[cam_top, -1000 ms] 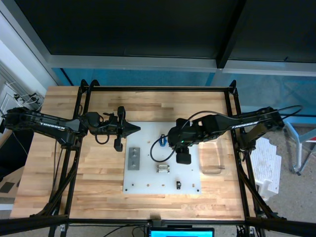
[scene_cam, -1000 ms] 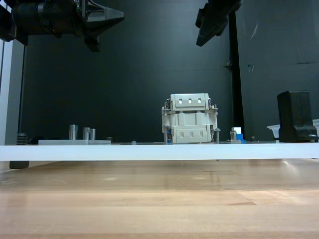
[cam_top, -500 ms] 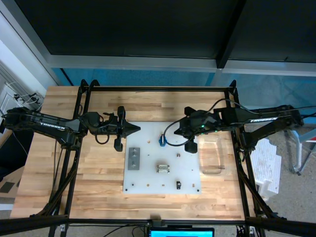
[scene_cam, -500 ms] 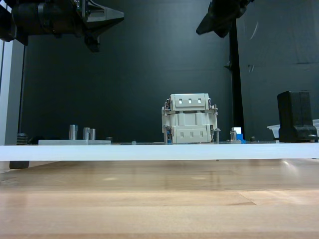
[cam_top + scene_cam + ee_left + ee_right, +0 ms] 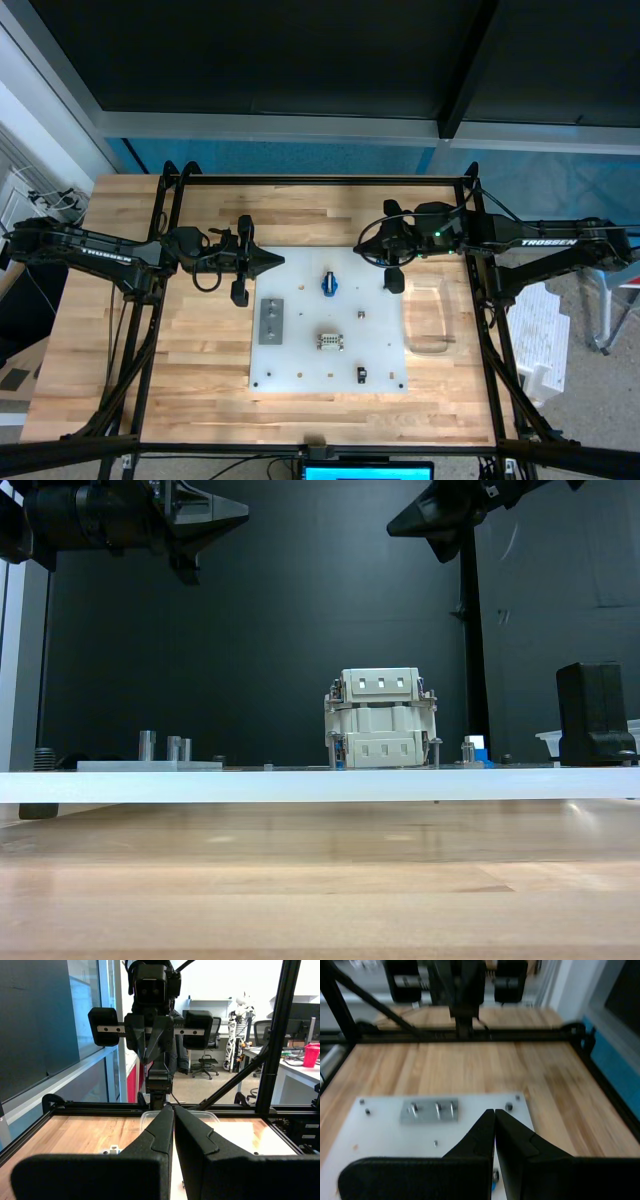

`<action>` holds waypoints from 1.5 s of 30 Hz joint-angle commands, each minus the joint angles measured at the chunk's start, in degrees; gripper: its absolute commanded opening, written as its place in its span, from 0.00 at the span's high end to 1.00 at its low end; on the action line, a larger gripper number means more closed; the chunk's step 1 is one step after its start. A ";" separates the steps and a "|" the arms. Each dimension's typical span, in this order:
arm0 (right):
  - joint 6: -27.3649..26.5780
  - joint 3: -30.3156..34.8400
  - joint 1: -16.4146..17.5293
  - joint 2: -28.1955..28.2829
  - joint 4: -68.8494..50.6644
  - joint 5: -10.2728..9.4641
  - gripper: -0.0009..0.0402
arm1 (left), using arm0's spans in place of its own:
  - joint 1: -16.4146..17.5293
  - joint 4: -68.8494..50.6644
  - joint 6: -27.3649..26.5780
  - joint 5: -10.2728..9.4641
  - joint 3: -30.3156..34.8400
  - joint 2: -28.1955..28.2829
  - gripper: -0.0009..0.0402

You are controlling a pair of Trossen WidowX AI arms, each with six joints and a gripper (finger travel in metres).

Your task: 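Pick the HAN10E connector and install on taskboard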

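Though my right gripper and left gripper hang pinched closed and empty over the far side of the white, hole-dotted plastic taskboard, the pale grey-beige rectangular HAN10E connector stands upright mid-board. Its long axis runs left-right, and its contacts are too small to make out.

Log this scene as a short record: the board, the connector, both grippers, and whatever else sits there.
taskboard: flat on the wooden table
HAN10E connector: upright on the taskboard, no gripper touching it
left gripper: shut, empty, raised near the taskboard's far left corner
right gripper: shut, empty, raised near the taskboard's far right side
on the board: grey metal block, blue part, black fitting
beside the board: clear tray, to its right
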 commanded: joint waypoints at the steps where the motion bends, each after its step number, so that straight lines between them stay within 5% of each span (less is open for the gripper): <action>1: 0.07 -3.13 -0.85 -0.59 6.69 -4.04 0.98 | 0.00 0.00 0.00 0.02 0.02 0.02 0.98; 21: 4.46 -16.85 -1.66 -3.76 30.40 -3.37 0.98 | 0.00 0.00 0.00 0.02 0.02 0.02 0.98; 45: 7.96 -24.59 -1.64 -8.68 37.88 -3.52 0.98 | 0.00 0.00 0.00 0.02 0.02 0.02 0.98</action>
